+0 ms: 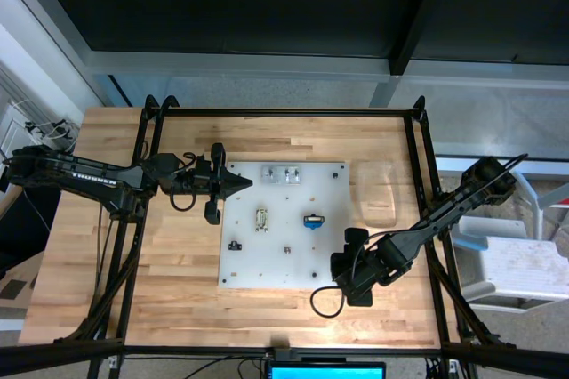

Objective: Remove the rj45 connector and place it in the container

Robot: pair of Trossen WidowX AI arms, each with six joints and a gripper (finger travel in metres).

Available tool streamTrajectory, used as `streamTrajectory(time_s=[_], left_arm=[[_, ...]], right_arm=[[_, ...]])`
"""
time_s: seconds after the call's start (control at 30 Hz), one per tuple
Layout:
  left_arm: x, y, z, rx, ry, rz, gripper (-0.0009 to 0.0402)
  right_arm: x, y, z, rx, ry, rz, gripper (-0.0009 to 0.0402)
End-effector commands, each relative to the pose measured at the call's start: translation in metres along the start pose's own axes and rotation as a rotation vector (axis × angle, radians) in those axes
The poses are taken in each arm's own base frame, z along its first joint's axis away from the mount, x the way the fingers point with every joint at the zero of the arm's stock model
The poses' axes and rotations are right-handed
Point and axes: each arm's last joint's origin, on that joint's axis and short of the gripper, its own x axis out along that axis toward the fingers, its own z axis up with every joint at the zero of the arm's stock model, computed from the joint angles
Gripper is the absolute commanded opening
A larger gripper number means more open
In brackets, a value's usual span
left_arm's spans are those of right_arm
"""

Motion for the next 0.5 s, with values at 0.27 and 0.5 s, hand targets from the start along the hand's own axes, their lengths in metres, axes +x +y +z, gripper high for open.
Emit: streamTrajectory(time_s=[0.27,0.5], left_arm=[[0.0001,0.0000,0.0001,0.000,0.000,0.000,0.0001],[0.0001,0.0000,0.0001,0.000,0.000,0.000,0.0001]], right_arm=[[0.0031,-0.0020,-0.0008,0.004,0.002,0.001,0.0188],[0.0038,-0.0028,-0.0009,0.005,0.000,-0.006,0.0188]])
